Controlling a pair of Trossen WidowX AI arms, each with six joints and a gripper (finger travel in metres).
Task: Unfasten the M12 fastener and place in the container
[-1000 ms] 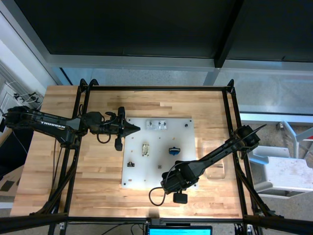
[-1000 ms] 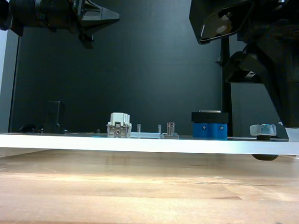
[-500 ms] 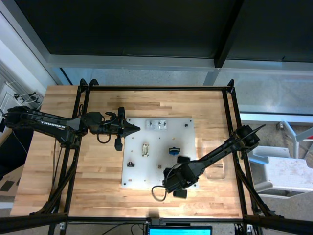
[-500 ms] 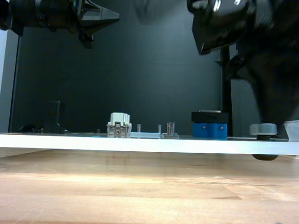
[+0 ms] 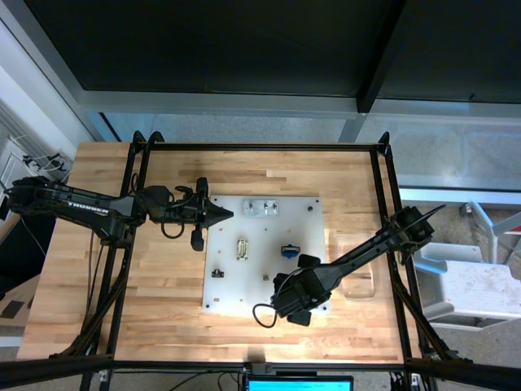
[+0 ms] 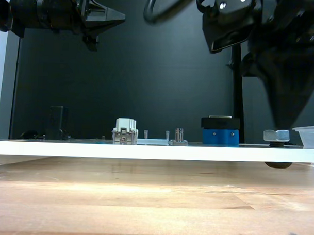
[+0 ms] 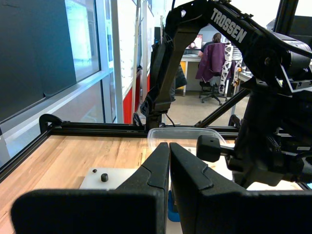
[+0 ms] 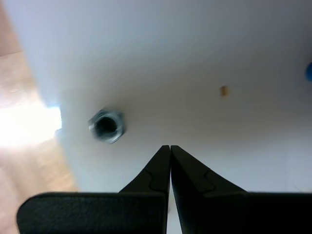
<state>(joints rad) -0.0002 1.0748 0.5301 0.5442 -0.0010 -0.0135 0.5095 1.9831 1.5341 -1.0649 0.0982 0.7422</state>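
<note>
In the high view, the clear tray is seen on the bench near its right edge, just beside the white board. Bench wood shows through the tray's floor, and part of the tray is covered by the right arm. The right hand is held over the board's near right part, and the nut is hidden beneath it. The left hand is held above the board's far left side, toward the bench's left edge.

In the low view, the silver nut is seen on its stud, above the board toward the bench's right edge. The right hand tapers down to a point just over the nut; whether they touch cannot be told. The tray's rim shows just right of the nut. The left hand hangs high, well apart from everything.

In the left wrist view, the left hand is shown with its fingers pressed together on nothing. The tray is seen beyond it, with nothing made out inside it.

In the right wrist view, the right hand is shown narrowed to a closed tip and holding nothing. The nut lies near that tip but apart from it, on the board.
</note>
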